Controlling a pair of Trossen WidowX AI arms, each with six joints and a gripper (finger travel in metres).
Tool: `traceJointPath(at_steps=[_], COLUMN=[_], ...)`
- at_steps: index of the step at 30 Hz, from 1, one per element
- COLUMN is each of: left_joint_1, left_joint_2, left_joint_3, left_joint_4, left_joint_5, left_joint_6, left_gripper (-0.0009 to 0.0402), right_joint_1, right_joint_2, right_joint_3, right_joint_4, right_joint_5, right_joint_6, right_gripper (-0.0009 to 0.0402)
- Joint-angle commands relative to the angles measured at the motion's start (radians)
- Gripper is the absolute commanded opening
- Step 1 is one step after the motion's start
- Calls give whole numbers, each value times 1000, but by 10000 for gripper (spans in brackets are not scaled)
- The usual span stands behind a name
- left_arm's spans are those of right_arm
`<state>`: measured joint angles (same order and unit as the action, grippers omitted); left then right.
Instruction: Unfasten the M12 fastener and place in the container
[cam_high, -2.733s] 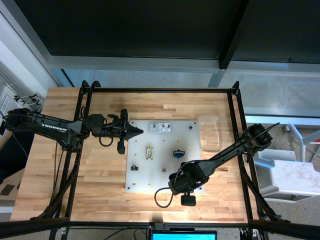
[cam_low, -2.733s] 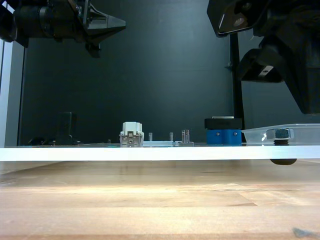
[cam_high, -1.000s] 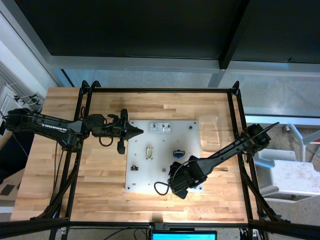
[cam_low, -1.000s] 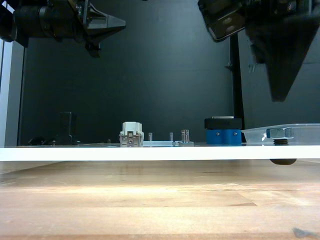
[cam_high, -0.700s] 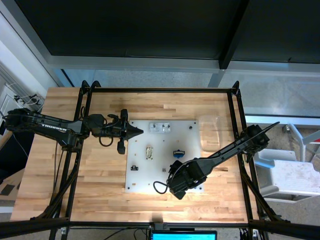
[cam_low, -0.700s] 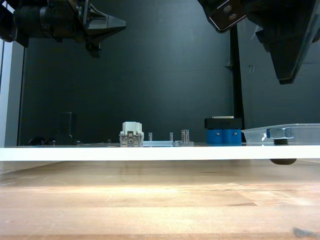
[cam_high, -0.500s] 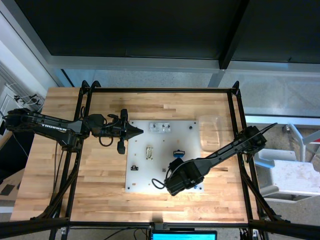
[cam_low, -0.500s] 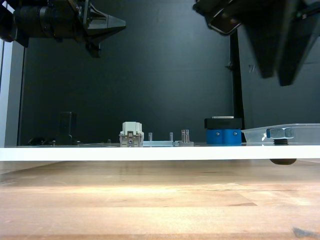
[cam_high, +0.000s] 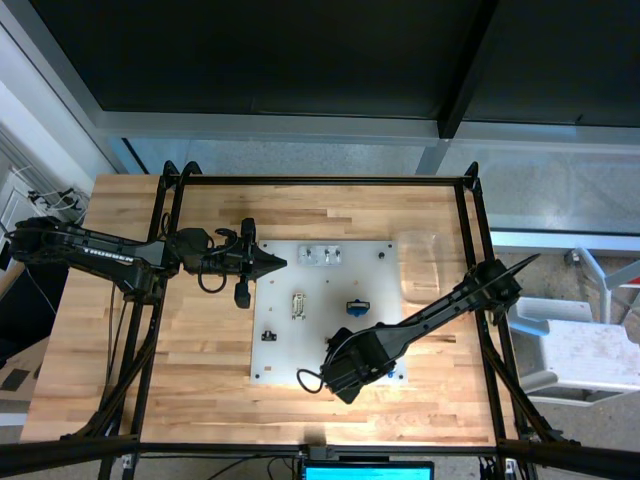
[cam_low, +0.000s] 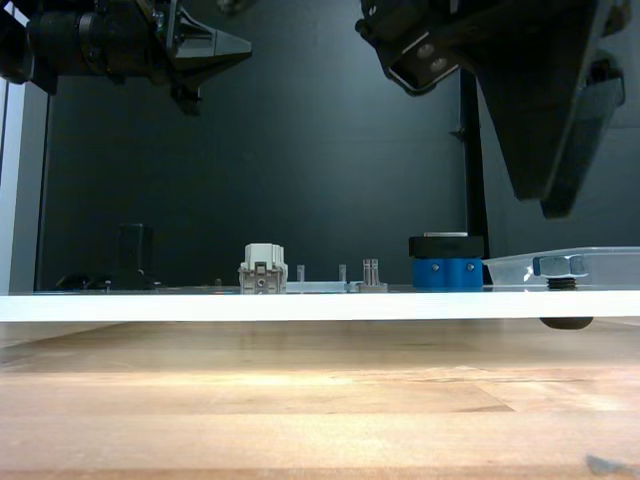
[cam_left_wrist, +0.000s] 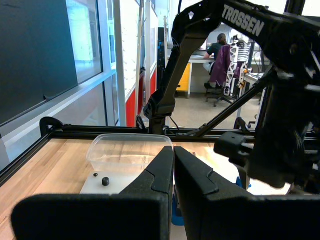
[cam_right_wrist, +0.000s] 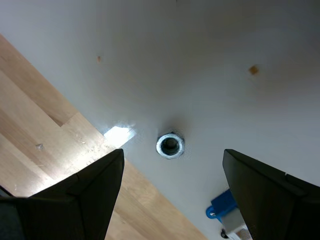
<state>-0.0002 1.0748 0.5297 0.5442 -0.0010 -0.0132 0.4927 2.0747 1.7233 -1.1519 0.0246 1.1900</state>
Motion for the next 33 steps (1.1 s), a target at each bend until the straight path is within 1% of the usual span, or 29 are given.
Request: traceJointPath(at_steps=[1, 9, 17, 24, 26, 33], left_joint_1=[0, 0, 0, 0, 0, 0], left_joint_2=[0, 0, 0, 0, 0, 0], left_joint_3=[0, 0, 0, 0, 0, 0], left_joint_4=[0, 0, 0, 0, 0, 0], left_joint_5=[0, 0, 0, 0, 0, 0], left_joint_6=[0, 0, 0, 0, 0, 0], left_gripper=[0, 0, 0, 0, 0, 0], right_joint_1=[0, -3, -8, -10, -11, -11], right_joint_2=[18, 55, 61, 61, 61, 61], right_joint_3=[0, -1, -7, -16, -19, -19], right_joint_4=[6, 20, 21, 35, 36, 38], right_joint_5=[-2, -2, -1, -4, -19, -19], right_joint_6=[0, -14, -21, -22, -24, -25], right_gripper=[272, 261, 239, 209, 199, 148])
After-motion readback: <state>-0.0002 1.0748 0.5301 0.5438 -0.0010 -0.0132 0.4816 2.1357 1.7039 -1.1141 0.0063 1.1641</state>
